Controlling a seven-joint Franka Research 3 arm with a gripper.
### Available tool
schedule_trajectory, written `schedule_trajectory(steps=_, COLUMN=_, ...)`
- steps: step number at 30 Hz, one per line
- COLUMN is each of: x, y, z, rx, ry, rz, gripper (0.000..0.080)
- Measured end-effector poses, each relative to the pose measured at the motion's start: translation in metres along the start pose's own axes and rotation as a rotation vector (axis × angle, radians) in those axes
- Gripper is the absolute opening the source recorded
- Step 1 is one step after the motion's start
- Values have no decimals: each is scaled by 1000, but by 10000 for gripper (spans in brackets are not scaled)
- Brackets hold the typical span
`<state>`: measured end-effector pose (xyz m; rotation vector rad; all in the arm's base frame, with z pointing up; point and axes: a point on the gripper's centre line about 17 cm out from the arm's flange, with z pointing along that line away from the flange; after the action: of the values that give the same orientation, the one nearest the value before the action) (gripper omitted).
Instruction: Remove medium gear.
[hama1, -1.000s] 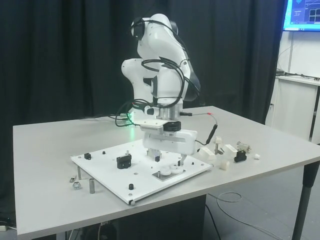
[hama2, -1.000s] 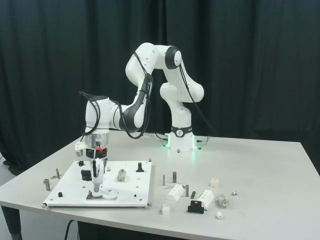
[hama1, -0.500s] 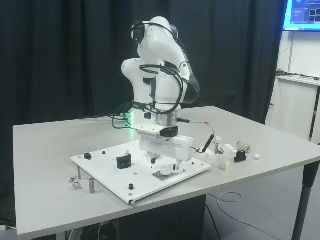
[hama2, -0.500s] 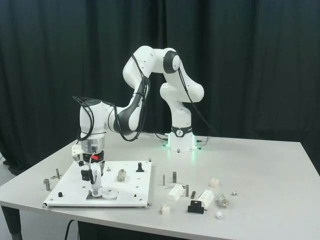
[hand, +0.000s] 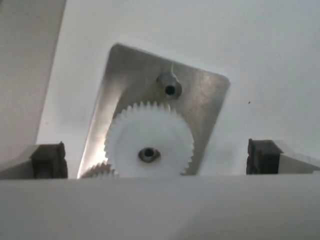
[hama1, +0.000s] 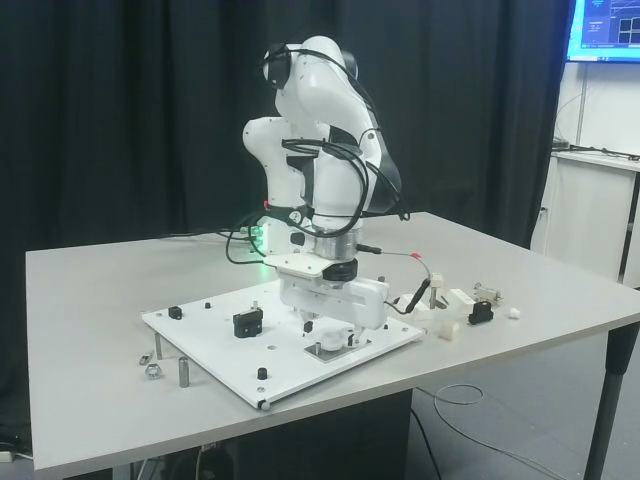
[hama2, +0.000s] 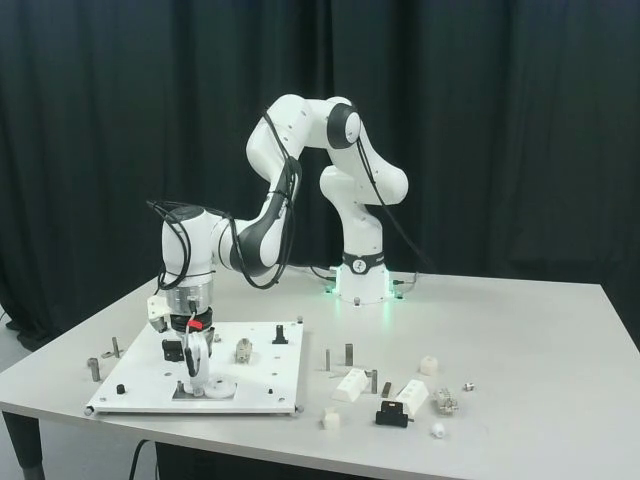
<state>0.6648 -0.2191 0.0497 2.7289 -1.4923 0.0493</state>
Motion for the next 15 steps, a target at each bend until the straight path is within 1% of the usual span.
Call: schedule_trajectory(steps=15, x=3, y=5, z=5, rx=2, ry=5, rz=4, gripper=800)
